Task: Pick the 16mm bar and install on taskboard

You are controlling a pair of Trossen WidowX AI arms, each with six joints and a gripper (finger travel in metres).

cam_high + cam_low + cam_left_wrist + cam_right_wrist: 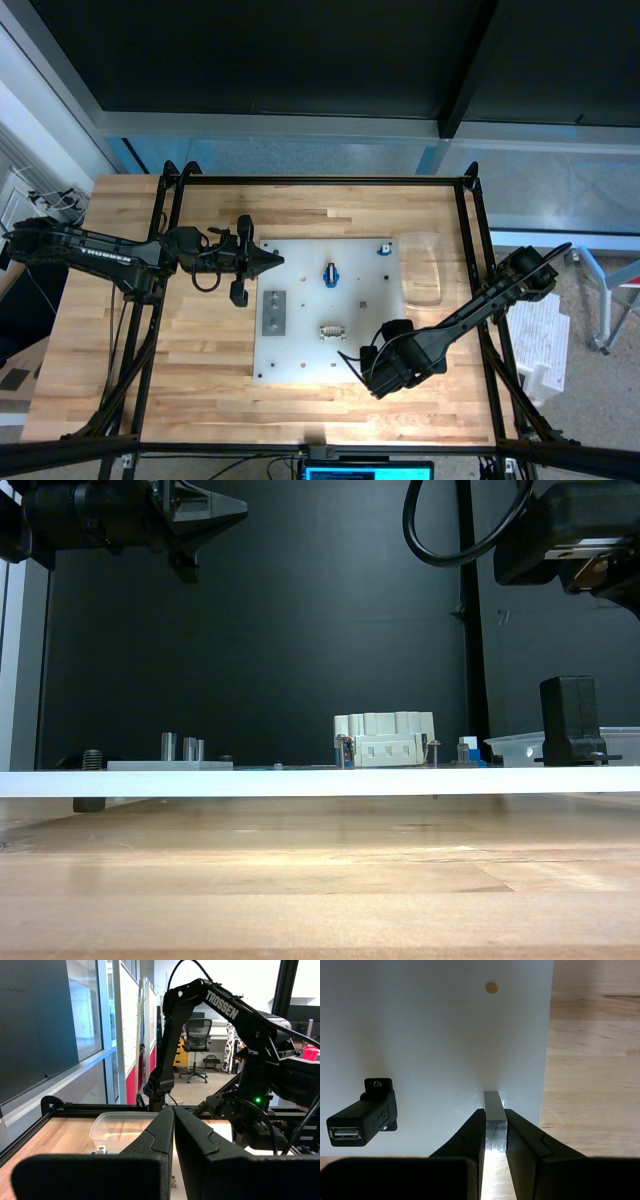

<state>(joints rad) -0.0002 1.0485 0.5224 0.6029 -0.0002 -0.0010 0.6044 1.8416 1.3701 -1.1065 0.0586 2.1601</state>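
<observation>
In the right wrist view a short grey metal bar [494,1120] stands clamped between my right gripper's [494,1132] black fingers. It hangs above the white taskboard [435,1035], close to the board's edge and beside a black USB fitting [362,1119]. From above, my right gripper [375,366] hovers over the taskboard's [300,350] near right corner, and the bar is hidden under it. The grey two-hole block [273,311] lies at the board's left side. My left gripper [266,260] is shut and empty, held high over the board's far left corner.
A blue connector [331,274] and a beige connector [329,331] stand mid-board. A clear plastic tray [420,268] lies off the board's far right edge. The black fitting [570,720] rises at the near right. Black frame rails [470,260] border the wooden table.
</observation>
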